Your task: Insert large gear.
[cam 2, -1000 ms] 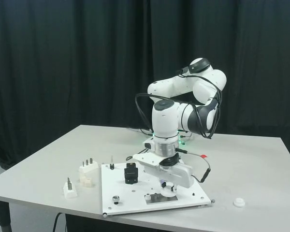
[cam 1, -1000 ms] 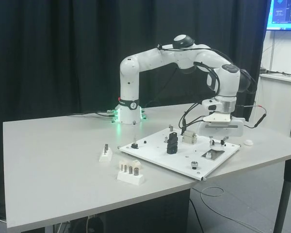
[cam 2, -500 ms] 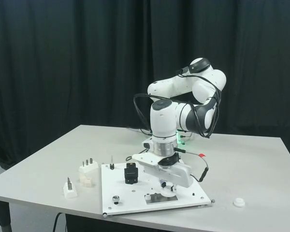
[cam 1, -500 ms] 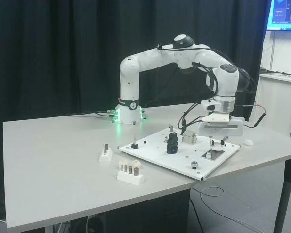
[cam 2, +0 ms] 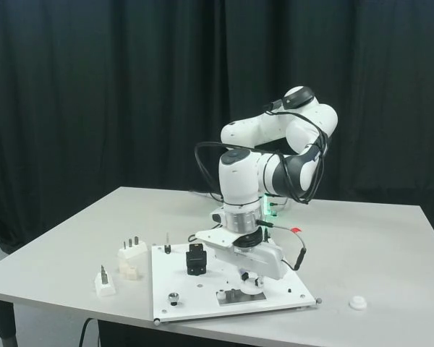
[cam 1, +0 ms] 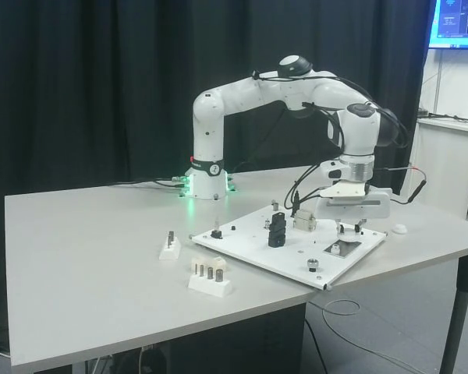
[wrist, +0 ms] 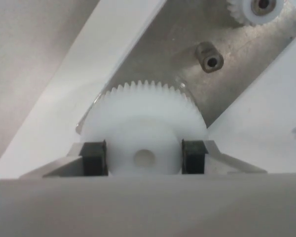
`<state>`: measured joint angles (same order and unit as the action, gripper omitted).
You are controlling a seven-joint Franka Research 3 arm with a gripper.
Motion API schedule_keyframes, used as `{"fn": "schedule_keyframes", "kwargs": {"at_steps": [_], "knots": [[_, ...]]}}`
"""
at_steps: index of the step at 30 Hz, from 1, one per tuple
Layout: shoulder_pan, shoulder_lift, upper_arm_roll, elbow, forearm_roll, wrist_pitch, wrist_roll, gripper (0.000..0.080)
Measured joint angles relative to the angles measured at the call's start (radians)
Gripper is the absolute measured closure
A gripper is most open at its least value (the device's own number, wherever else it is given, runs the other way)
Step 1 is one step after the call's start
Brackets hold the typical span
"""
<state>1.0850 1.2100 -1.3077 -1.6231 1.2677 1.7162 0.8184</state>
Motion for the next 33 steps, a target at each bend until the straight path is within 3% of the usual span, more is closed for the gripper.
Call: {"fn": "schedule_keyframes", "kwargs": {"at_steps": [18,33], "knots": [[-0.003,0.0,0.0,0.002,0.001,-0.006,-0.021,0.0477],[-0.032,0.004,0.003,0.033,0.005,-0.046,-0.036,0.0477]]}}
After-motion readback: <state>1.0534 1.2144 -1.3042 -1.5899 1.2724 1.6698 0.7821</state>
